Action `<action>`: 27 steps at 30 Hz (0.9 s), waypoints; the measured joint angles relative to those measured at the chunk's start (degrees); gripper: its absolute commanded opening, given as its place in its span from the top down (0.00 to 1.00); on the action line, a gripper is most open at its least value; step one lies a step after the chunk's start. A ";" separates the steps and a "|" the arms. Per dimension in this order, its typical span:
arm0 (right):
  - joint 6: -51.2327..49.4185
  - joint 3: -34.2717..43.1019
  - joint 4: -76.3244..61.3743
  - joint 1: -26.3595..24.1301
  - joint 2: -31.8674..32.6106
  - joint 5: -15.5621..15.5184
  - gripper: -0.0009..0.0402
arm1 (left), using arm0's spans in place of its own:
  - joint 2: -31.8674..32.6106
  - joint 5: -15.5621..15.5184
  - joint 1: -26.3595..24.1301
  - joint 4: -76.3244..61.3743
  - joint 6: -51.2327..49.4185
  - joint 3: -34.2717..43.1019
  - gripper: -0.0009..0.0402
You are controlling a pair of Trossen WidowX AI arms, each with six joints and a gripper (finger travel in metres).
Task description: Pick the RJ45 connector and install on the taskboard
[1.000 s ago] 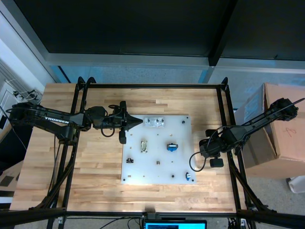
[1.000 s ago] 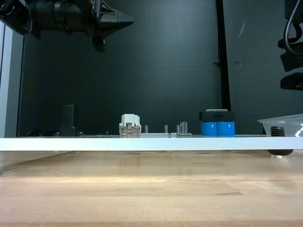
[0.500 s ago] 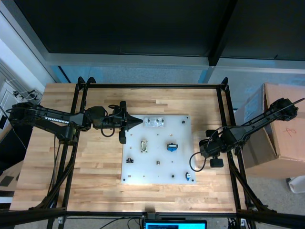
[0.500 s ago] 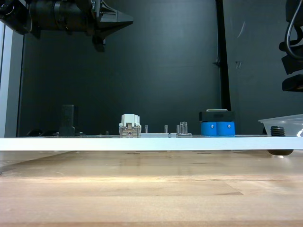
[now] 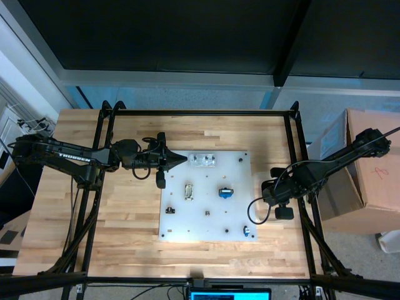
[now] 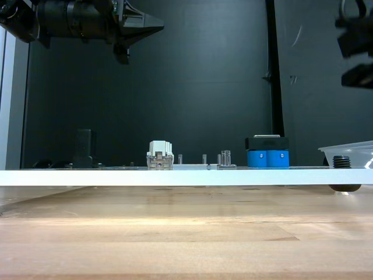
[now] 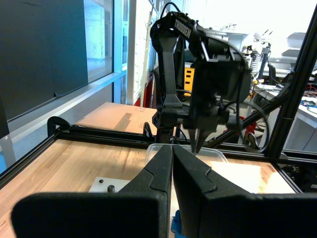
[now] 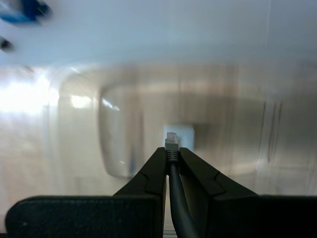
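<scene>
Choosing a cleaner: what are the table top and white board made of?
Table top: wood, visible grain and jointed strips, satin. Board: likely plastic, smooth uniform white. Left gripper hangs over the board's far-left part; right gripper, off its right edge, holds the RJ45 connector.

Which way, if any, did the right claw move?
Yes: right claw, gripping the RJ45 connector, rose farther above the clear tray; left claw hovers over the board.

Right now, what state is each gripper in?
Left gripper: shut, empty, over white task board's far-left corner.
Right gripper: shut on grey RJ45 connector, beside board's right edge.
</scene>
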 measured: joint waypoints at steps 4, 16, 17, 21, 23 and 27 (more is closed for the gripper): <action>2.05 4.39 -1.75 2.14 2.43 -0.02 0.98 | 0.00 0.02 0.00 0.00 0.00 0.00 0.98; 5.66 20.22 -3.45 9.46 15.58 -0.02 0.98 | 0.00 0.00 0.00 0.00 0.02 0.00 0.98; 5.77 21.29 -3.37 9.99 16.79 -0.02 0.98 | 0.00 0.02 0.00 0.00 0.02 0.00 0.98; 6.84 25.07 -3.34 11.54 21.09 -0.04 0.98 | 0.00 0.02 0.00 0.00 0.00 0.00 0.98; 7.58 26.67 -3.43 11.80 23.08 -0.07 0.98 | -0.02 0.00 0.00 0.00 0.02 0.00 0.98; 8.20 30.08 -3.32 12.26 26.82 -0.02 0.98 | 0.00 0.02 0.00 0.00 0.00 -0.02 0.98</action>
